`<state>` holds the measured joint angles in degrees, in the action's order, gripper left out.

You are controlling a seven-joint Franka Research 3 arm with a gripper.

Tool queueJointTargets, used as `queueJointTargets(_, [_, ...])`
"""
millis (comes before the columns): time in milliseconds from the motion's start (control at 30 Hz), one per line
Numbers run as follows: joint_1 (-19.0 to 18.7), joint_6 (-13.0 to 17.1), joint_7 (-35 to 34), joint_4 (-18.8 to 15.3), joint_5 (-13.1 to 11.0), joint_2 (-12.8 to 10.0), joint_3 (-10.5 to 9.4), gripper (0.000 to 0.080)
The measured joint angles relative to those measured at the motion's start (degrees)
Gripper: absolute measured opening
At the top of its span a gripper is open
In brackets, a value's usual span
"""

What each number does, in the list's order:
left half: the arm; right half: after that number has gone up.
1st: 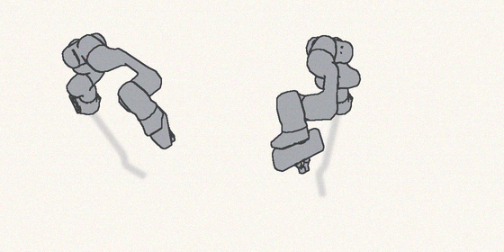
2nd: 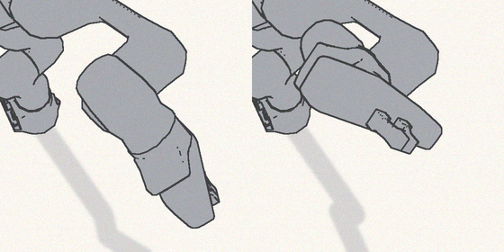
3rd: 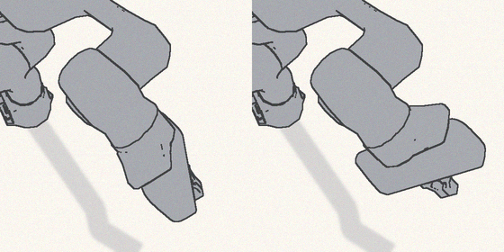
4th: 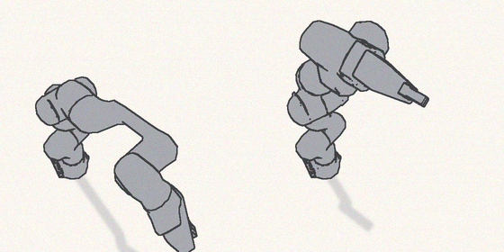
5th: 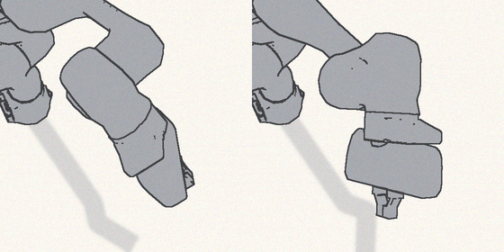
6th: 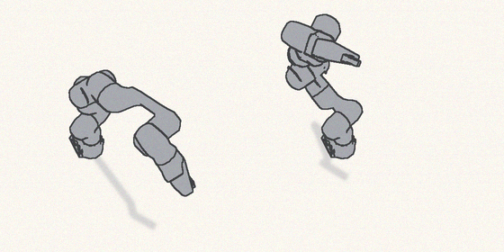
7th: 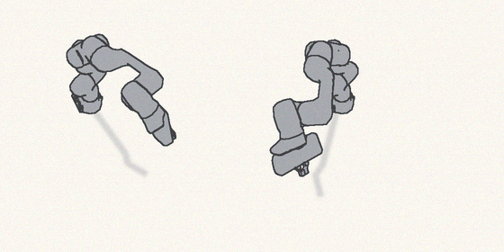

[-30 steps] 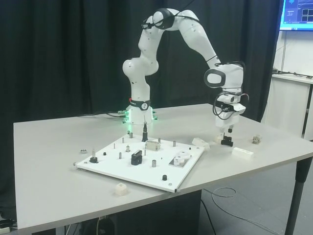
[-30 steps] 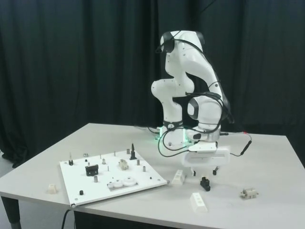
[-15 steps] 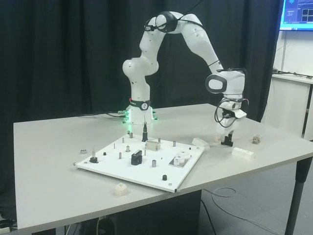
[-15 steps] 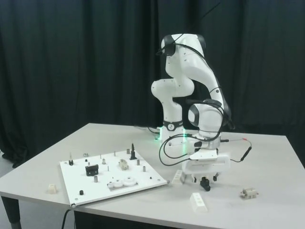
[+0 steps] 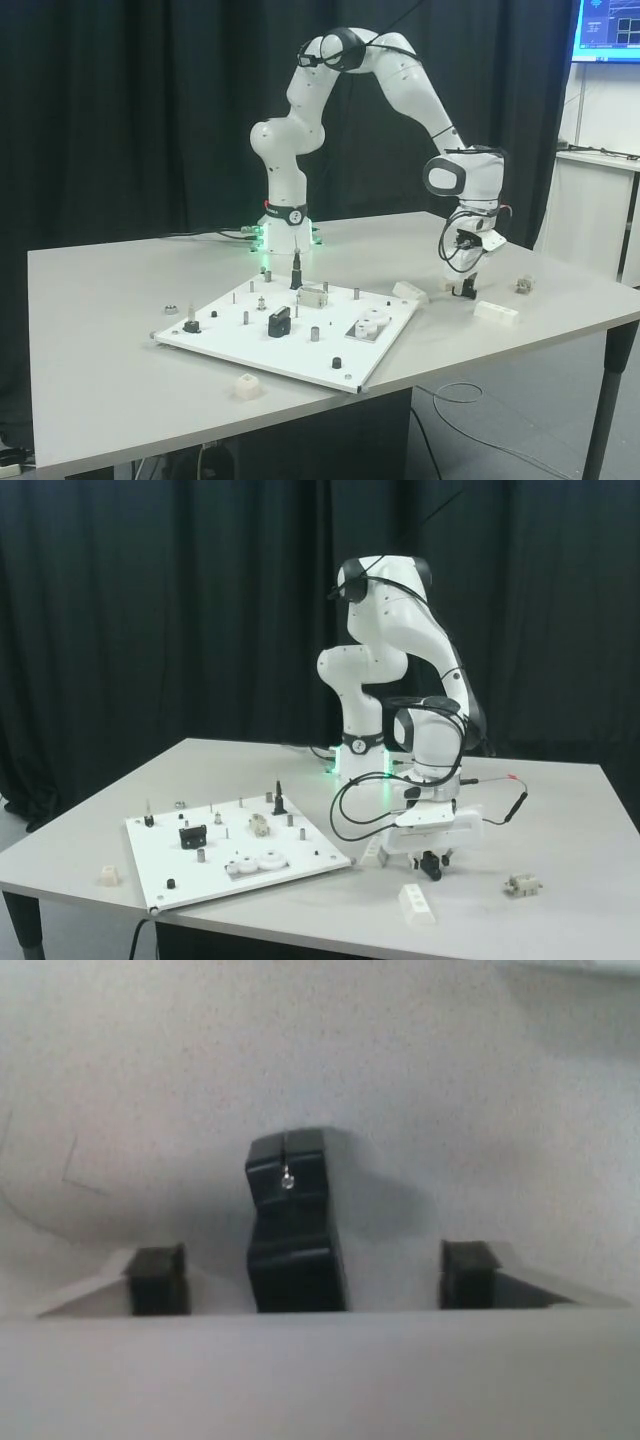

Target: Pick D-SUB.

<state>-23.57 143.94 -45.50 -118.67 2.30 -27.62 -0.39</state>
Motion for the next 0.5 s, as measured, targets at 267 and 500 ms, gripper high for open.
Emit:
queueJointTargets(267, [0.10,-2.12,1.72,1.27,-0.75,-0.26,0.01,0.0314])
queueJointTargets(500, [0.09,-2.97,2.50,2.05,-1.16,-0.62,0.01,0.0152])
